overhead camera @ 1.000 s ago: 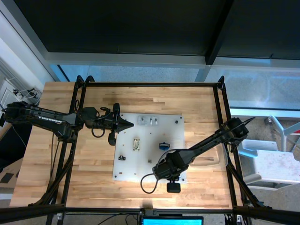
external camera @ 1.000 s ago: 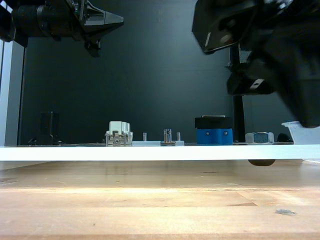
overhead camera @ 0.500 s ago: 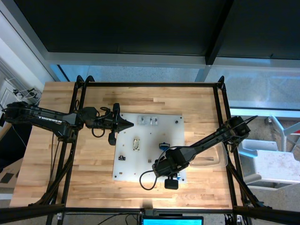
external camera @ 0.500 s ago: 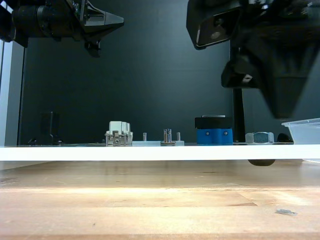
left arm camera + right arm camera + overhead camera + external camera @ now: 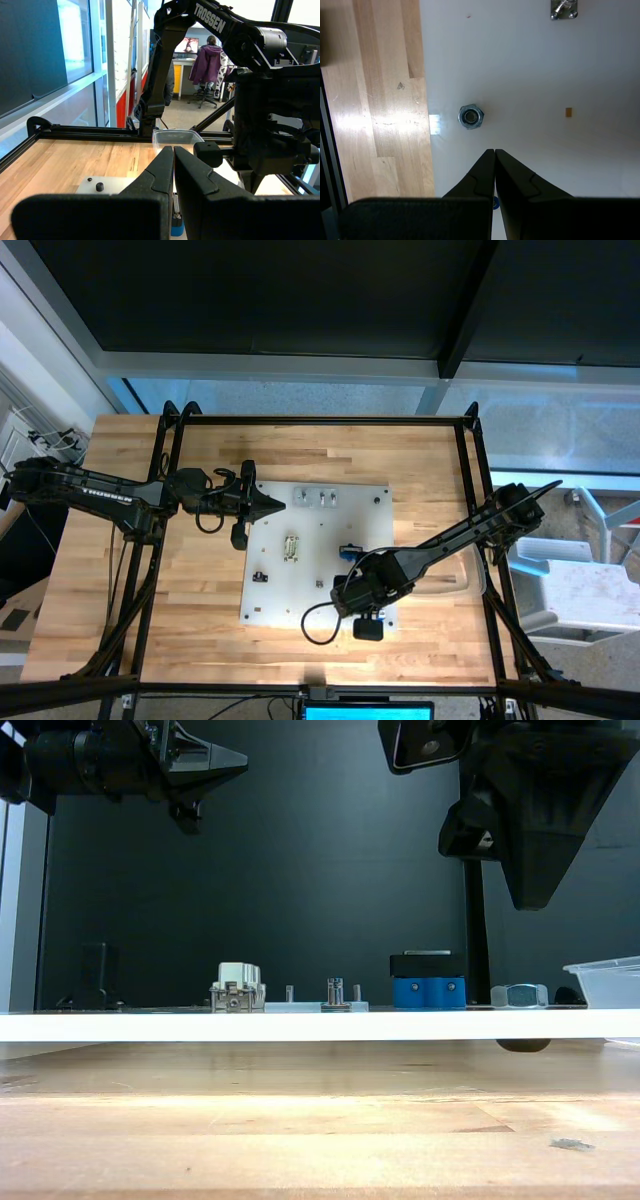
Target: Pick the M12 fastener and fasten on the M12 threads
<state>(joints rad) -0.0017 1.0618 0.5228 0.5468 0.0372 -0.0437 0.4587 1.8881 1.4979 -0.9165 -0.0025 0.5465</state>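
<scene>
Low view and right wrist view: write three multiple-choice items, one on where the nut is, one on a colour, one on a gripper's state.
1. Where is the nut?
A on the floor
B on the white board
C held in the air by an arm

2. What colour is the block beside the nut, under its black top?
A red
B yellow
C blue

3. How is the right gripper?
A shut and empty
B wide open
C shut on the nut

Key:
1 B: the nut sits on the board, apart from the right gripper raised above it.
2 C: the low view shows a blue body.
3 A: its fingers meet with nothing between them.

The left gripper, also shut, hangs high over the board's far left.
</scene>
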